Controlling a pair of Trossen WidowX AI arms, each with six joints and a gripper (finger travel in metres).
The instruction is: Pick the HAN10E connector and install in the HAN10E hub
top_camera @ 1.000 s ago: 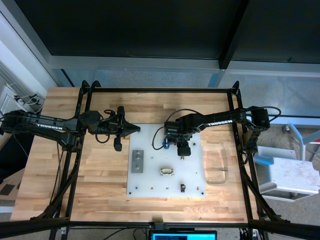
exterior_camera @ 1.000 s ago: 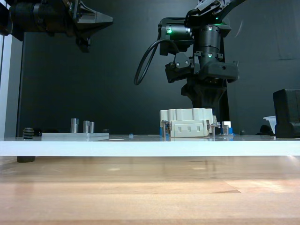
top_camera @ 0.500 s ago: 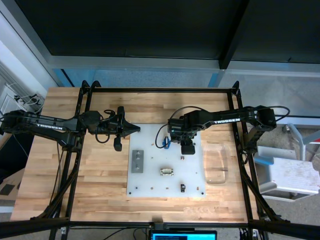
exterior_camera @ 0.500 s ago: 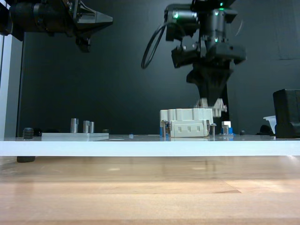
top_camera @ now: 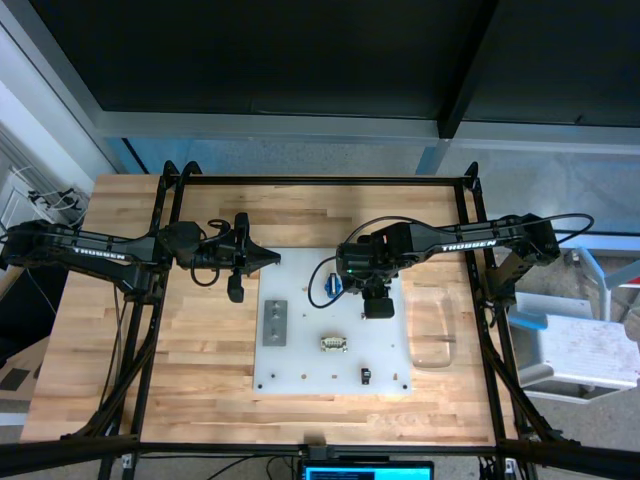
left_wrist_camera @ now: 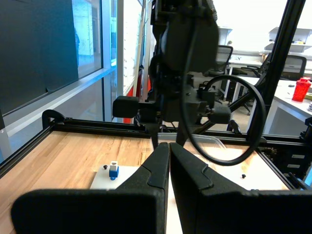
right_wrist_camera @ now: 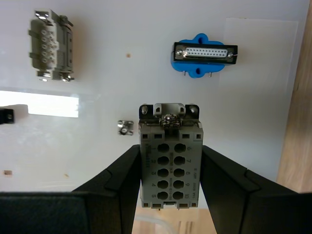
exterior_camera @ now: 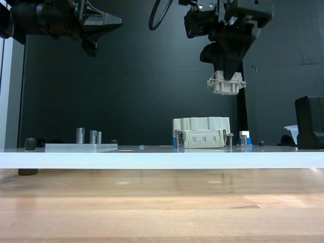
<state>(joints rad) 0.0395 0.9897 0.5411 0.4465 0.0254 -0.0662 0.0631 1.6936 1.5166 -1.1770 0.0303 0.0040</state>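
The HAN10E connector, a pale grey block with two rows of dark pin holes, hangs in the air with my right gripper shut on its sides. In the low view the connector hangs well above the white board under the right gripper. From above, the right gripper is over the board's middle right. The HAN10E hub sits on the board nearer the front; it shows cream and silver and stands below and left of the connector. My left gripper hovers shut at the board's far left edge.
A grey metal plate with two holes lies on the left of the white board. A blue D-sub socket sits behind the right gripper. A tiny black part lies near the front edge. A clear tray lies right of the board.
The right gripper has risen off the board with the connector in it and shifted slightly toward the near side. The left arm has not moved.
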